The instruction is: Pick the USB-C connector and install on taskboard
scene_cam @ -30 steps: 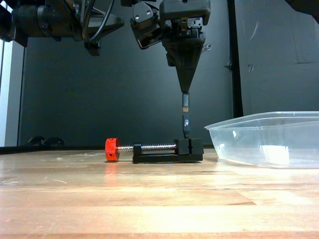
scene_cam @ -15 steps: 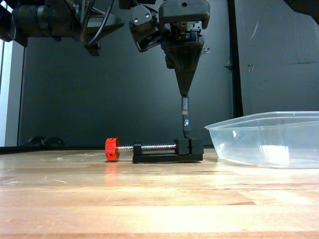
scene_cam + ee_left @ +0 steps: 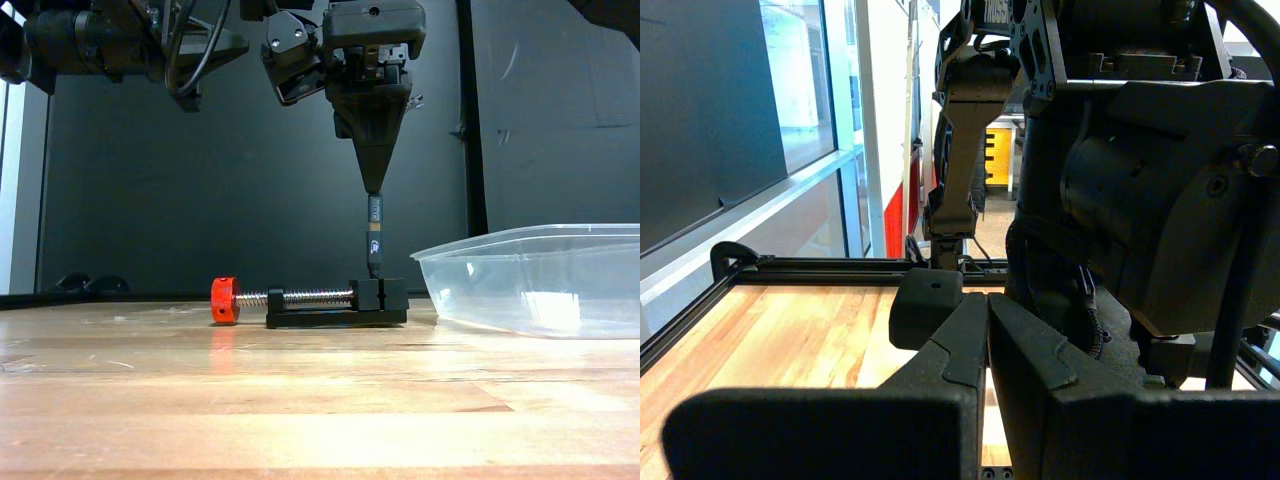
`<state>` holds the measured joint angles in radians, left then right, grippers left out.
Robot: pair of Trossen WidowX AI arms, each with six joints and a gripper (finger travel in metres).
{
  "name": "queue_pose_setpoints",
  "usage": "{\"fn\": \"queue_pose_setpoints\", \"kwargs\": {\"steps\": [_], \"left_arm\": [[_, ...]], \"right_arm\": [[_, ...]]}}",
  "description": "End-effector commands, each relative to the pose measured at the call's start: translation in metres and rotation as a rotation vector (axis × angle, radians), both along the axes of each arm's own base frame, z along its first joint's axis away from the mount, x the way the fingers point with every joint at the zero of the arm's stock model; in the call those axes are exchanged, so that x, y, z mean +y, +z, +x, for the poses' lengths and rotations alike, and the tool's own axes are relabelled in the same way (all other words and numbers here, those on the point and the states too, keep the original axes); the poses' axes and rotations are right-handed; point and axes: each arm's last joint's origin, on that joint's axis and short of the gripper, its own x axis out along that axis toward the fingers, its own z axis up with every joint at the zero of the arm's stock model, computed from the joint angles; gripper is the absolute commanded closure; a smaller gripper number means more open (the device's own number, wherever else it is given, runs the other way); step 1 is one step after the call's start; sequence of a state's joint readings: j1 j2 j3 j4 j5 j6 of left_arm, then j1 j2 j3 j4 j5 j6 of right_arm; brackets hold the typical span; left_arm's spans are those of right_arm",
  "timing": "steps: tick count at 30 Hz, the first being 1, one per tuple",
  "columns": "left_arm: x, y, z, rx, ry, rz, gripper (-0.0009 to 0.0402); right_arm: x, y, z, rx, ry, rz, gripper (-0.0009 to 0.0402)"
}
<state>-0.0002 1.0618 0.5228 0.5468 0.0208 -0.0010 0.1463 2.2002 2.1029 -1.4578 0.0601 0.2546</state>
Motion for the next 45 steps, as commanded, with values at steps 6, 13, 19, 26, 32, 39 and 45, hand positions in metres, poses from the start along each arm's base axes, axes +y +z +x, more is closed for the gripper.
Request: {"fn": "queue_pose_setpoints", "kwargs": {"steps": [6, 13, 19, 26, 32, 39, 45], "left_arm": [[0.000, 0.000, 0.000, 0.000, 0.000, 0.000, 0.0393], [0.000, 0.000, 0.000, 0.000, 0.000, 0.000, 0.0393], [0.000, 0.000, 0.000, 0.000, 0.000, 0.000, 0.0393], [0.000, 0.000, 0.000, 0.000, 0.000, 0.000, 0.0393], [0.000, 0.000, 0.000, 0.000, 0.000, 0.000, 0.0393], [0.000, 0.000, 0.000, 0.000, 0.000, 0.000, 0.0393], [0.000, 0.000, 0.000, 0.000, 0.000, 0.000, 0.0393]], "right_arm": [[0.000, 0.000, 0.001, -0.004, 0.002, -0.001, 0.0393], [0.000, 0.000, 0.001, -0.010, 0.001, 0.001, 0.0393], [0.000, 0.000, 0.001, -0.011, 0.002, 0.000, 0.0393], [0.000, -0.002, 0.001, -0.008, 0.003, -0.002, 0.0393], [0.000, -0.014, 0.002, -0.005, 0.010, -0.003, 0.0393], [0.001, -0.021, 0.003, -0.010, 0.022, 0.000, 0.0393], [0.000, -0.023, 0.003, -0.008, 0.029, 0.000, 0.0393]]}}
